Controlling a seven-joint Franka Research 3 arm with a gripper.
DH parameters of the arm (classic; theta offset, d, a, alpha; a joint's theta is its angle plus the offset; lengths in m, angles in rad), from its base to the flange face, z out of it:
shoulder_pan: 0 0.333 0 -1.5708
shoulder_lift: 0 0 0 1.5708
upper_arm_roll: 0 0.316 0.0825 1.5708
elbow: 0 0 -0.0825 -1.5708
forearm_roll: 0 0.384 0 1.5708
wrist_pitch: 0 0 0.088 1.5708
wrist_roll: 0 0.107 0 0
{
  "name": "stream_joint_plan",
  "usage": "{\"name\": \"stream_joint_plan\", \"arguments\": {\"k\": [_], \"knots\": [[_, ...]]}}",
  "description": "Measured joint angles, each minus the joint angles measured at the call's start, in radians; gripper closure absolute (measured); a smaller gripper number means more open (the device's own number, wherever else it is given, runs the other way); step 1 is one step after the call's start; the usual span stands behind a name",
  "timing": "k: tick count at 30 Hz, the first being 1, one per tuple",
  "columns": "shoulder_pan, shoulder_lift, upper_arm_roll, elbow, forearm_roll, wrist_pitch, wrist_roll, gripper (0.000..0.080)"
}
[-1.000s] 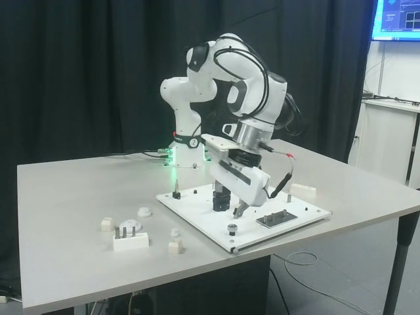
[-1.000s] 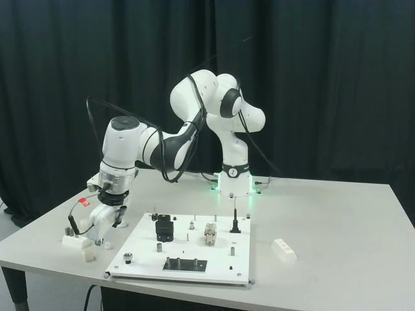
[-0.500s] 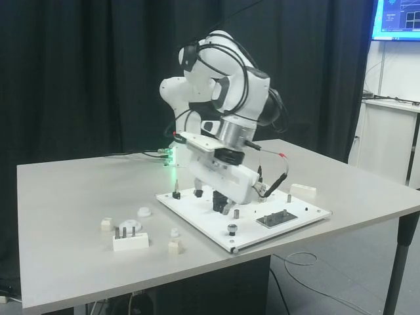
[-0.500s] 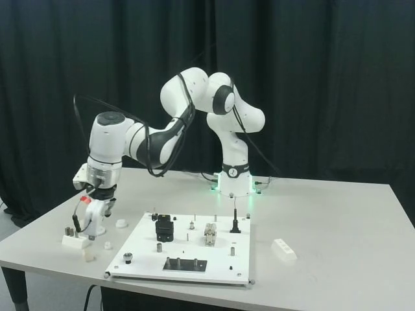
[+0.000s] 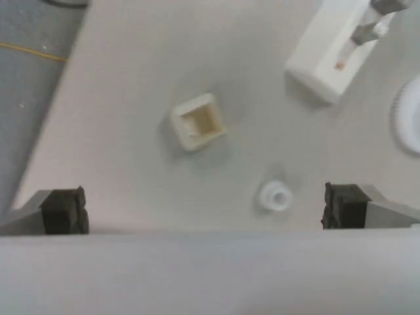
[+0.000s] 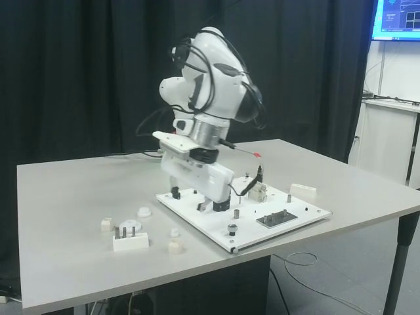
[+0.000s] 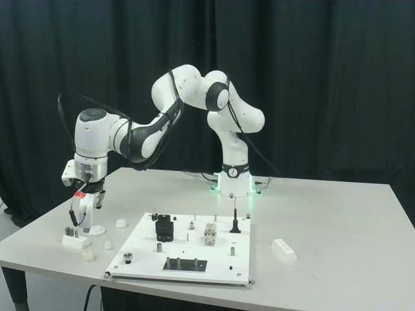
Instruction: Pick large gear.
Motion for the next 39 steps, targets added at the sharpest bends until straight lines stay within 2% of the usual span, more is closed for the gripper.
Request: {"name": "stream_joint_plan", "arguments": {"k": [8,14,27,39], "knots": [[-0.028,-0.062,-0.022,-0.099,0.054,0.004,-0.124,0.0003],[-0.028,-0.111,-0.064,-0.180,0.129,0.043,-0.225,0.0003],[-0.028,-0.200,-0.158,-0.367,0.332,0.152,-0.685,0.0003],[-0.028,-0.226,-0.228,-0.482,0.491,0.237,-1.125,0.0003]]}}
